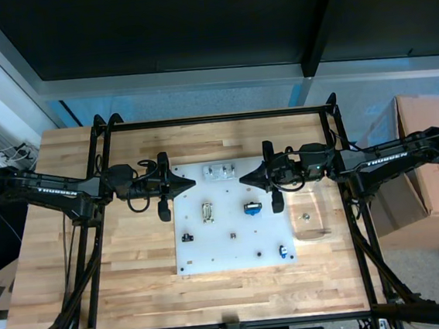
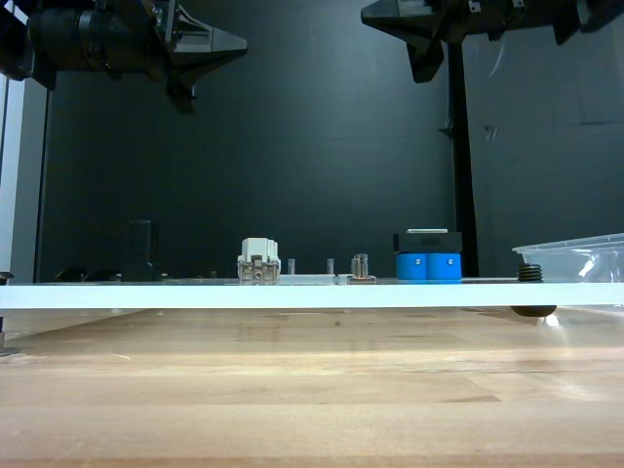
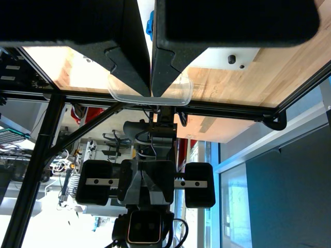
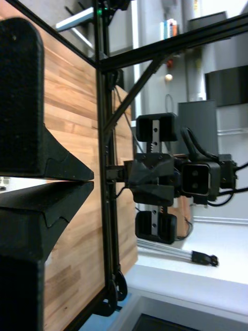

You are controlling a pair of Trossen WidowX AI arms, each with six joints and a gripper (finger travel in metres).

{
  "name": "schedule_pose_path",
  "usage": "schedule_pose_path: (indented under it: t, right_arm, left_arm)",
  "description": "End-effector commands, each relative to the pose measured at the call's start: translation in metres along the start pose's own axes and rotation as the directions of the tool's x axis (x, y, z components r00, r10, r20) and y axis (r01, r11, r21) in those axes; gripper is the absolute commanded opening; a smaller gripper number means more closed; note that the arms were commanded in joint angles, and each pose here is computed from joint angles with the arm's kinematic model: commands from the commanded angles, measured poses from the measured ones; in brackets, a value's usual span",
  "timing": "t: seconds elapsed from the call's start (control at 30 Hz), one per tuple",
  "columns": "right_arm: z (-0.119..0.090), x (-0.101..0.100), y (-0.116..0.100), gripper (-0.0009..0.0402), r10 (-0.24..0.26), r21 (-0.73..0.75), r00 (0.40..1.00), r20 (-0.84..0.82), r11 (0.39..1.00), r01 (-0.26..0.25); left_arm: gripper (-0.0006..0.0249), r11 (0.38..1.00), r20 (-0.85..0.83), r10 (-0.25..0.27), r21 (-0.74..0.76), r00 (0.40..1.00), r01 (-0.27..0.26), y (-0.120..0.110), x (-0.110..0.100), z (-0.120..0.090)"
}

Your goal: Unfasten the M12 nut and place it in the container

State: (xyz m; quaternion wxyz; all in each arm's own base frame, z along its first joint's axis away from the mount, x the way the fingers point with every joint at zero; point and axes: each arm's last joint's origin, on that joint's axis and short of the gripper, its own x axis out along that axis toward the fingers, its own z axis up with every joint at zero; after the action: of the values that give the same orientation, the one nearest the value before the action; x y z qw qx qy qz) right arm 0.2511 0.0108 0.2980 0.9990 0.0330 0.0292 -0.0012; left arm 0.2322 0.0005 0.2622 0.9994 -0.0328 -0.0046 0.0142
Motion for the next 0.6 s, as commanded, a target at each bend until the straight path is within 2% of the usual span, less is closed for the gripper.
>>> schedule_pose_path:
  t: [0.03, 0.4, 0.5, 0.6]
  right_arm:
    - [-0.006, -0.003, -0.001, 0.0, -0.002, 0.01, 1.0, 0.025, 1.0, 0.002]
    - [-0.019, -0.005, -0.01, 0.0, -0.03, 0.015, 0.998, 0.054, 0.999, 0.029]
    - [-0.022, -0.006, -0.014, 0.0, 0.0, 0.02, 0.999, 0.052, 1.0, -0.001]
    - [-0.022, -0.006, -0.015, 0.0, 0.002, 0.03, 0.999, 0.051, 1.0, -0.003]
  left_arm:
    - [0.0, 1.0, 0.001, 0.0, 0.0, 1.0, 0.0, 0.0, 0.0, 0.0]
    - [0.0, 1.0, 0.0, 0.0, 0.0, 1.0, 0.0, 0.0, 0.0, 0.0]
    - [0.0, 1.0, 0.001, 0.0, 0.0, 1.0, 0.0, 0.0, 0.0, 0.0]
    - [0.0, 1.0, 0.0, 0.0, 0.0, 1.0, 0.0, 0.0, 0.0, 0.0]
